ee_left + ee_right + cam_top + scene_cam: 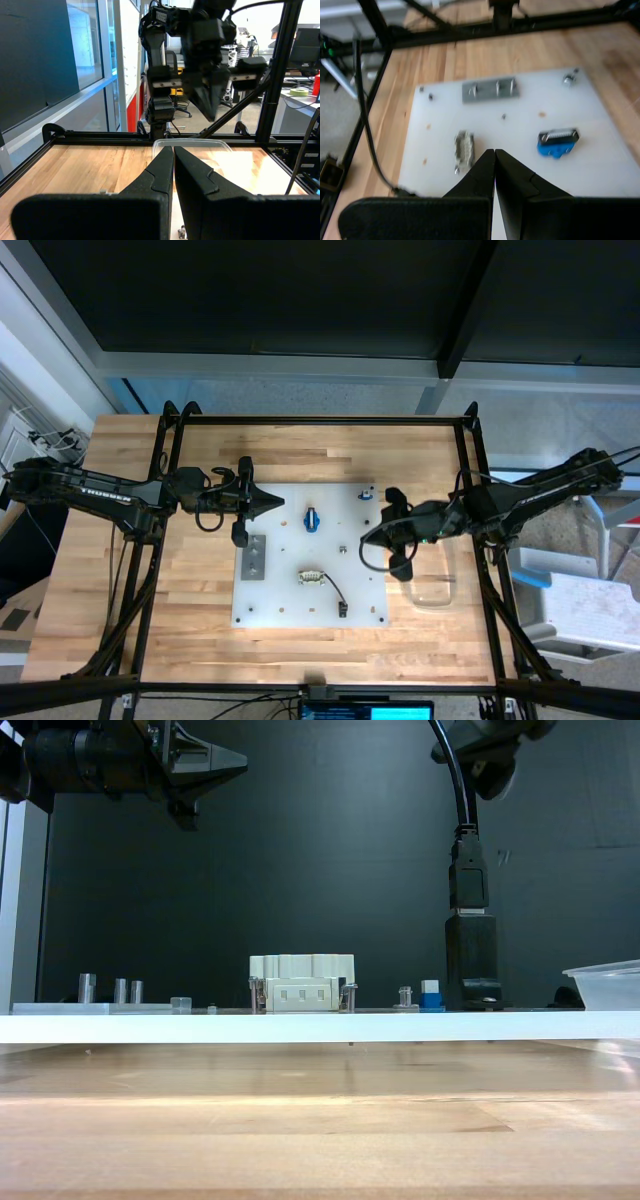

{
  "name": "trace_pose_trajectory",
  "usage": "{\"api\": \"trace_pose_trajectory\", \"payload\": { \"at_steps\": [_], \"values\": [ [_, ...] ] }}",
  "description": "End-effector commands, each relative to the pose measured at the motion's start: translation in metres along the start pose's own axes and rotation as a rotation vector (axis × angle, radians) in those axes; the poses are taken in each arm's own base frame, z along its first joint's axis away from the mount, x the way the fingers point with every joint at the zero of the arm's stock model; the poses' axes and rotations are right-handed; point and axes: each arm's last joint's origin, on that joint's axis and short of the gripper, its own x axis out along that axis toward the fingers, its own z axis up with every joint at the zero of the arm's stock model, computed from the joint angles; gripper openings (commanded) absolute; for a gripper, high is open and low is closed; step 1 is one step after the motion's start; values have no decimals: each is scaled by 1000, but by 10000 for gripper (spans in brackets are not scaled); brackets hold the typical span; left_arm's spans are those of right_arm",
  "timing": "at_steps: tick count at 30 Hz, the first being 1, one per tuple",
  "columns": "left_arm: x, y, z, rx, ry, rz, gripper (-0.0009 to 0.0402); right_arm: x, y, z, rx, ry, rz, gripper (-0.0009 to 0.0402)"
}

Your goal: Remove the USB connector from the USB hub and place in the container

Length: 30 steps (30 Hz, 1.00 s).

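One USB connector (468, 885) is sitting pushed down into the USB hub (470, 965), near me at about 5 o'clock on the white board (280, 600). Its cable is standing up tall, I think because the plug is holding it stiff at the bottom. Nothing is pulling on it yet, so I am judging the job as not started.

Farther out, at 3 o'clock just off the board, the container (437, 592) is waiting on the wooden table (200, 640), close by so the carry is going to be short. The right gripper (368, 537) is hanging over the board's 3 o'clock side, well apart from the plug. Its claw is pinched closed on nothing, so it is going to need opening before any grab.

Farthest, at 10 o'clock, the left gripper (278, 502) is floating high with its claw closed and empty too. I think it is parked out of the way.

I am counting one connector, one hub, one container, one board, two grippers, and three pegs on the grey block (257, 560).
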Motion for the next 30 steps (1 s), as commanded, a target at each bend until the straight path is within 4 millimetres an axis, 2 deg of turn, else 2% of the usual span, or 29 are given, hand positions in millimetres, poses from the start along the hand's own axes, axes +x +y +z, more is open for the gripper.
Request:
{"api": "trace_pose_trajectory", "payload": {
  "at_steps": [1,8,15,24,30],
  "values": [
    [0,0,0,0,-1,0,1,4,11,-5,6,26,31,0],
    [0,0,0,0,-1,0,1,11,34,-14,13,93,38,0],
    [0,0,0,0,-1,0,1,19,54,-11,-14,143,23,4],
    [0,0,0,0,-1,0,1,34,75,-4,-46,236,3,84],
    [0,0,0,0,-1,0,1,45,88,1,-74,304,-19,113]
  ]
}}
